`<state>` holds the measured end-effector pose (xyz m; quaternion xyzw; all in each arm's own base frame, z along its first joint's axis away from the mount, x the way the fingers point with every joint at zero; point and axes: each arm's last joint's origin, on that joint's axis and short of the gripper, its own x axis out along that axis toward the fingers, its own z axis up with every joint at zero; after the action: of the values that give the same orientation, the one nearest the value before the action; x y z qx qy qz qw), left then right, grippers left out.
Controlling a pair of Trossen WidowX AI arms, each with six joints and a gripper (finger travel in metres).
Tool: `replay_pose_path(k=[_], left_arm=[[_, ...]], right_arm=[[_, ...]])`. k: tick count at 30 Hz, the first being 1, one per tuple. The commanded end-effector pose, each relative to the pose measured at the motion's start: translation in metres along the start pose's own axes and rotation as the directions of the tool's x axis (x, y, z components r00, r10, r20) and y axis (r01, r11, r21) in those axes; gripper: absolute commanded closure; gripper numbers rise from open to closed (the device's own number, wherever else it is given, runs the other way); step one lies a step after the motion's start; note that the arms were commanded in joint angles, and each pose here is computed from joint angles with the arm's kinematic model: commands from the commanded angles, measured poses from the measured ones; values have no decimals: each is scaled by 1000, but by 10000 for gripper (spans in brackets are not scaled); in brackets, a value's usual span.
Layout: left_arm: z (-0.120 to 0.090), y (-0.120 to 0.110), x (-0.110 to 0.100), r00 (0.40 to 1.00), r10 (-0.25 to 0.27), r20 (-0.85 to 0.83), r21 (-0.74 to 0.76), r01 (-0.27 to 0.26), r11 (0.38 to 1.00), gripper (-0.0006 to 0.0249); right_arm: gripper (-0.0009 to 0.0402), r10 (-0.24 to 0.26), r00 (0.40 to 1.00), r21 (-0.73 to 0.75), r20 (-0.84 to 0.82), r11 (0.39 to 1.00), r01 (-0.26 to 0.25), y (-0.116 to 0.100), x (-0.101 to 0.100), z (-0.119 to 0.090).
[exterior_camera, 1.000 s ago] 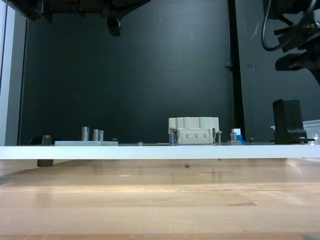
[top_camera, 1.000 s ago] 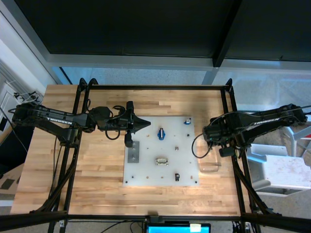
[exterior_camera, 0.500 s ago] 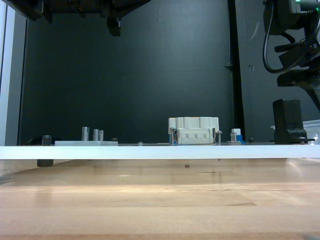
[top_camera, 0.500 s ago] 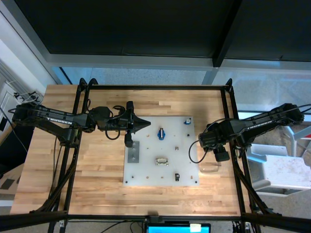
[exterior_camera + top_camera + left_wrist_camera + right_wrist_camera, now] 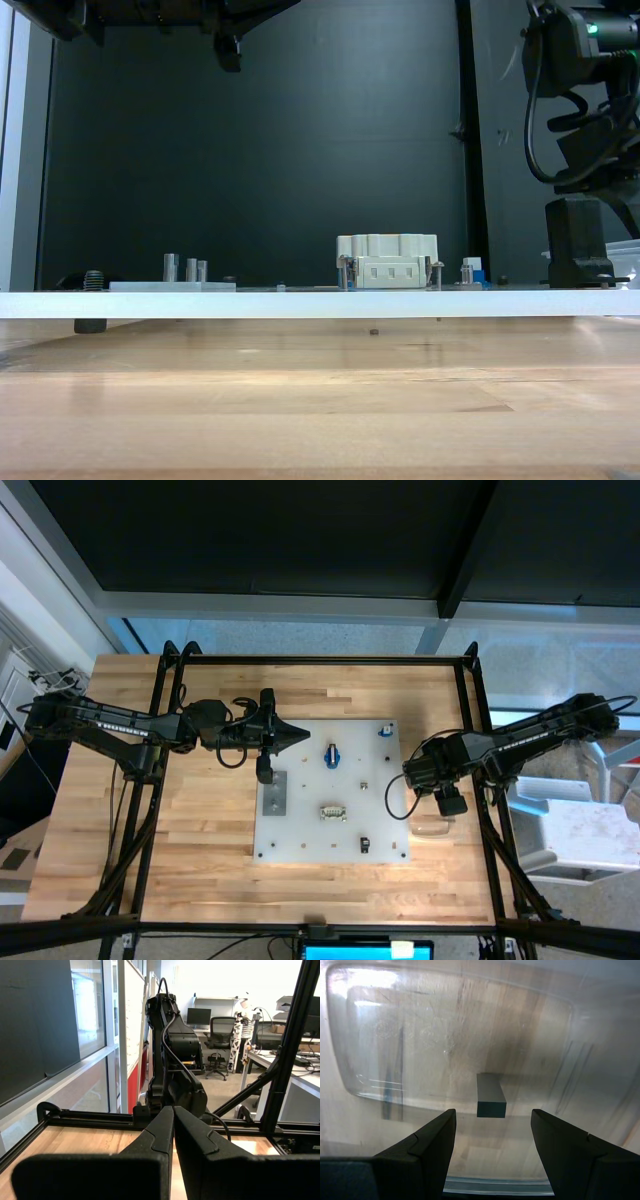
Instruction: Pick the 16mm bar and place in it's hole on the taskboard
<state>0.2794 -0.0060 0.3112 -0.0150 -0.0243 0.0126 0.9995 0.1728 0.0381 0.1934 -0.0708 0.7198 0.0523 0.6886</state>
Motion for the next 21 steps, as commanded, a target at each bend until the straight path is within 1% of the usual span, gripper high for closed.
replay_pose_path(k=[1, 11, 18, 21], left_arm=[[0, 0, 0, 1000, 0, 0, 0, 0, 1000, 243], [0, 0, 0, 1000, 0, 0, 0, 0, 1000, 243], [0, 0, 0, 1000, 0, 0, 0, 0, 1000, 243], [0, 0, 0, 1000, 0, 0, 0, 0, 1000, 243]], right_arm=[[193, 24, 1000, 0, 15, 1000, -24, 1, 1, 1], [229, 24, 999, 4, 32, 1000, -24, 1, 3, 3], [257, 21, 1000, 8, -22, 1000, -21, 1, 13, 10], [265, 20, 999, 9, -25, 1000, -20, 1, 15, 11]])
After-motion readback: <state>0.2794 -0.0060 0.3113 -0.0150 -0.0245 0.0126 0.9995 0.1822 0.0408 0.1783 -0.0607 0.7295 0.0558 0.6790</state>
